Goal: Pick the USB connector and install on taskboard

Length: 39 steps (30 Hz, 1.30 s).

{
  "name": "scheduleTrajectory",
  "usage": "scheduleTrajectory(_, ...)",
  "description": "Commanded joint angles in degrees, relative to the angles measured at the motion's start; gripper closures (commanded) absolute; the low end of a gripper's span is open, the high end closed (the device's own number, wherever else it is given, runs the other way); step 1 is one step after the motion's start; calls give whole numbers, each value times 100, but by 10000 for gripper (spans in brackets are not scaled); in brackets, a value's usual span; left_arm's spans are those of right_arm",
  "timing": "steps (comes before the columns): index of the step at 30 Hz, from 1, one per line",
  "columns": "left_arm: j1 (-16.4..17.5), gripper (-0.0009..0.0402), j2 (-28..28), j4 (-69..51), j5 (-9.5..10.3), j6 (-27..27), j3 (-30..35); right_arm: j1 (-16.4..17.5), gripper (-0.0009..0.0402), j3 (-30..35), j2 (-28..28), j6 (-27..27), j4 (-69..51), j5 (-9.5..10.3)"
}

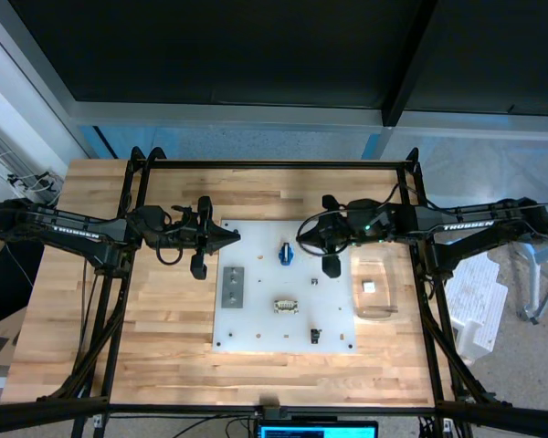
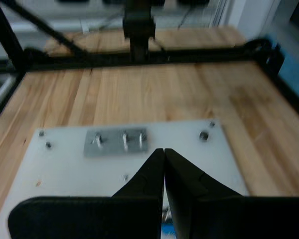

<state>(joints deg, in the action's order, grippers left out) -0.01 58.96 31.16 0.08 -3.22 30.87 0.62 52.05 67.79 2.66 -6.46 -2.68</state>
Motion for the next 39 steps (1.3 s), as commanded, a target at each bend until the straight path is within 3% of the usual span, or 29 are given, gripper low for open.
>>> scheduleTrajectory(1, 0, 393, 0, 2, -2, 0, 0, -149, 393, -372, -157, -13, 726, 275)
scheduleTrajectory(13, 0, 393, 0, 2, -2, 0, 0, -188, 393, -1364, -542, -15, 2704, 286)
scheduleTrajectory(17, 2, 393, 0, 2, -2, 0, 0, -186, 393, -1401, -573, 7, 2909, 306)
scheduleTrajectory(19, 0, 393, 0, 2, -2, 0, 0, -184, 393, -1401, -579, 31, 3027, 417)
scheduleTrajectory(39, 2, 393, 0, 2, -2, 0, 0, -138, 393, -1412, -577, 203, 3217, 529)
